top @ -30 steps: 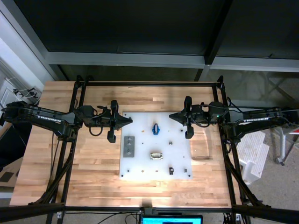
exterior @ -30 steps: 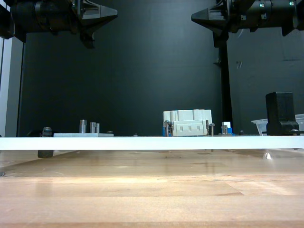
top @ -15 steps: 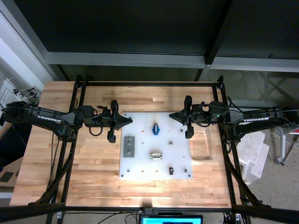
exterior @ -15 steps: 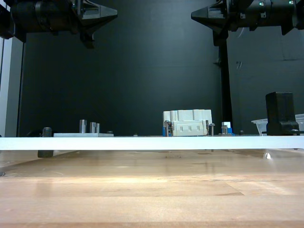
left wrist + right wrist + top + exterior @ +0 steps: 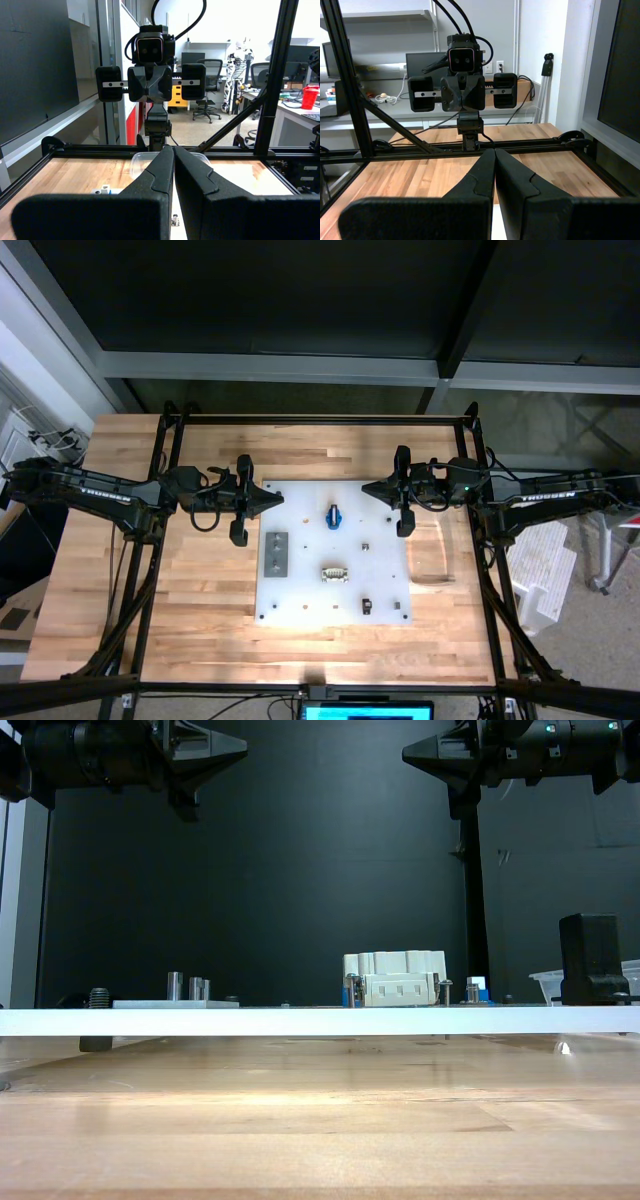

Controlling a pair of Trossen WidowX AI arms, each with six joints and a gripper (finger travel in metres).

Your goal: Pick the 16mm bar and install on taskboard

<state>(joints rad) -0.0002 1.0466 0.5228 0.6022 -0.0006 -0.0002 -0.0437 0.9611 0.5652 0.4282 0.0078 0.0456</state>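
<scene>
Aloft, black left gripper [image 5: 278,497] and black right gripper [image 5: 366,488] face each other over the white square taskboard [image 5: 300,590]. Both jaws are pinched together. I cannot tell where the 16mm bar is.

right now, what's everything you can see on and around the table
table: one, light wood, under everything
task board: one, white, table's middle
metal block: one, grey, board's left side
connector: one, beige, board's middle
blue part: one, blue, board's far middle
black block: one, black, board's near right
tray: one, clear, right of board
16mm bar: cannot tell where
left end effector: black, shut, empty, high over board's far left corner
right end effector: black, shut, empty, high over board's far right
</scene>
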